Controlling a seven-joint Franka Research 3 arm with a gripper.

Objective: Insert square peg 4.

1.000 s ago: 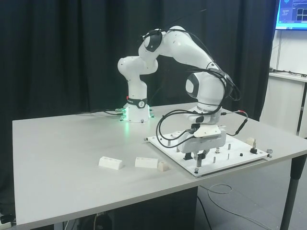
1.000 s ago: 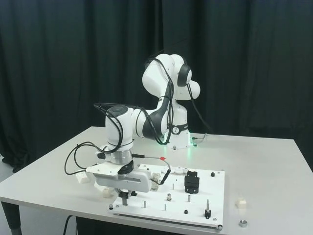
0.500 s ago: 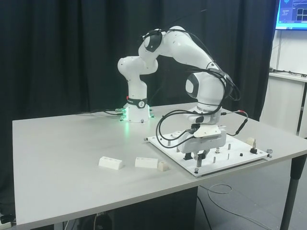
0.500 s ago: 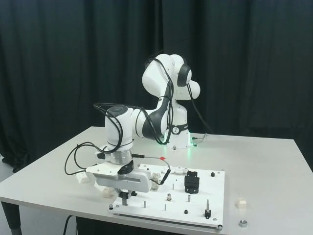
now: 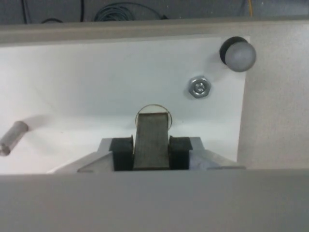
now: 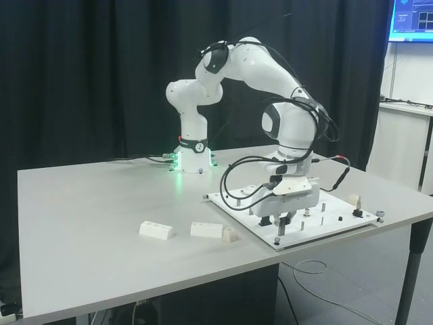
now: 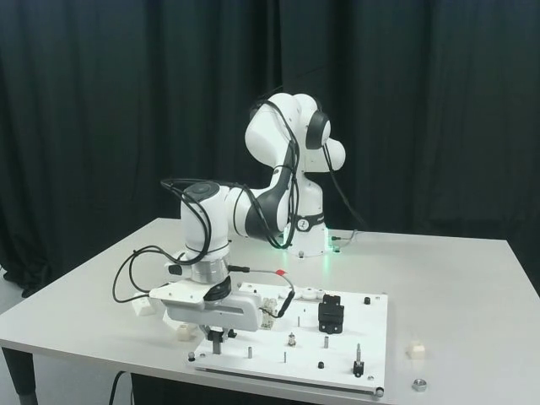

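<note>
The grey table (image 6: 88, 203) carries everything, and the white arm (image 6: 260, 64) is bolted at its far side, with a green light at the base. No brand name or label on the arm can be read; a screen (image 6: 411, 20) at 1 o'clock in the first room view shows writing too small to read.

The white board (image 7: 371, 321) lies near the table's edge. On it stand a black block (image 7: 329, 314) and some thin pins (image 7: 326, 342).

The gripper (image 5: 151, 145) hangs low over the board's corner and is closed on the peg (image 5: 151, 137), a grey square bar between the two black fingers (image 5: 120, 153). The peg's lower end meets a round hole rim on the board.

Two white blocks (image 6: 157, 230) lie on the table, at 9 o'clock from the board in the first room view.

A hex nut (image 5: 199, 87) sits on the board near the peg, and a black knob (image 5: 236, 53) marks the corner.
</note>
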